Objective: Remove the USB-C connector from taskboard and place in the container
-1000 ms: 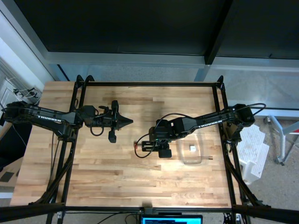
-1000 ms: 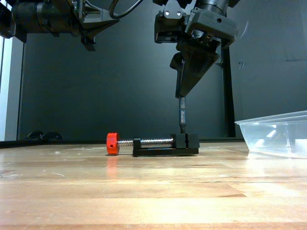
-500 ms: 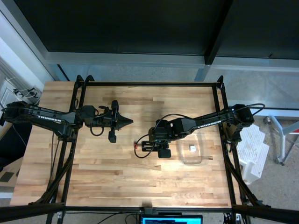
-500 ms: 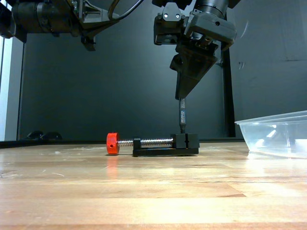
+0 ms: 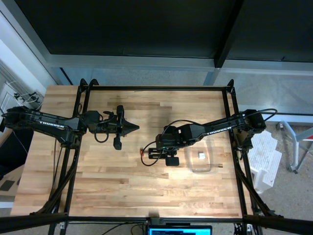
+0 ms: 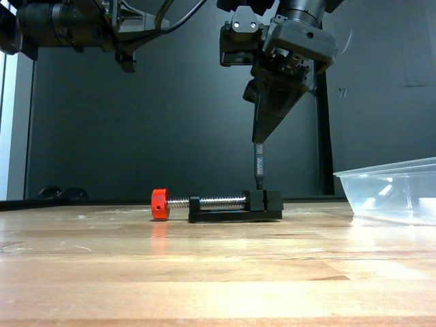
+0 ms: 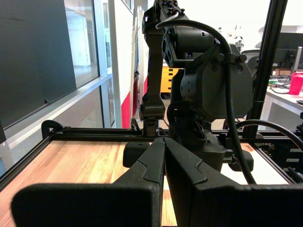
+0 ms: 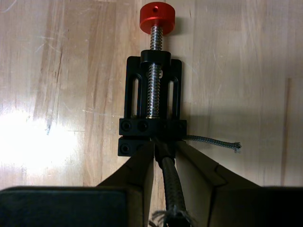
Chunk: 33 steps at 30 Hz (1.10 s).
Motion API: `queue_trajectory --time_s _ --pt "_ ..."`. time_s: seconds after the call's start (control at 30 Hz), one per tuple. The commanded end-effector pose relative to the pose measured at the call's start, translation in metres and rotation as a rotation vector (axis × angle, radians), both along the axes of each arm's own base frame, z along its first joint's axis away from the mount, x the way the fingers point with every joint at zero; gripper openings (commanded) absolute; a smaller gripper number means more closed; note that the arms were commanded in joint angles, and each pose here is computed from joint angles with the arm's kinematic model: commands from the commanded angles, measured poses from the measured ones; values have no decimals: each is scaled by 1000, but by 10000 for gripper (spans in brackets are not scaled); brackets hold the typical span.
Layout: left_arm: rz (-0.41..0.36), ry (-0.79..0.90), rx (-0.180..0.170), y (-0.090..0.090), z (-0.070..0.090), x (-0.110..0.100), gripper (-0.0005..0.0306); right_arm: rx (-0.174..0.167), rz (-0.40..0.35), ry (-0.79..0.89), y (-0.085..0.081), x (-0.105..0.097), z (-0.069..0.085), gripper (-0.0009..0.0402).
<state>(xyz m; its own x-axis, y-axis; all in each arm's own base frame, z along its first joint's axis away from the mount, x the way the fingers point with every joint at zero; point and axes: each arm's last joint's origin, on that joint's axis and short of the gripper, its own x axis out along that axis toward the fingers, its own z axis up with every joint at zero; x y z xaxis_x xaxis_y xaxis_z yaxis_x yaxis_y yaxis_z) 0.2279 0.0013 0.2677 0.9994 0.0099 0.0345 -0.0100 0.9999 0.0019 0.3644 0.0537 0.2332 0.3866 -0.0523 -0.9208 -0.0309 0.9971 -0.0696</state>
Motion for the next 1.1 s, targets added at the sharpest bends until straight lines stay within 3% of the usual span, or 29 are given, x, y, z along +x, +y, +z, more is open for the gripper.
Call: queue_trajectory --time_s 0.03,0.23,1.1 --pt "0 0 0 0 0 0 0 0 0 -2 0 0 0 32" --pt "0 0 0 0 0 0 0 1 0 -2 0 0 0 -1" --pt "0 0 0 0 0 0 0 0 6 -18 0 -3 8 0"
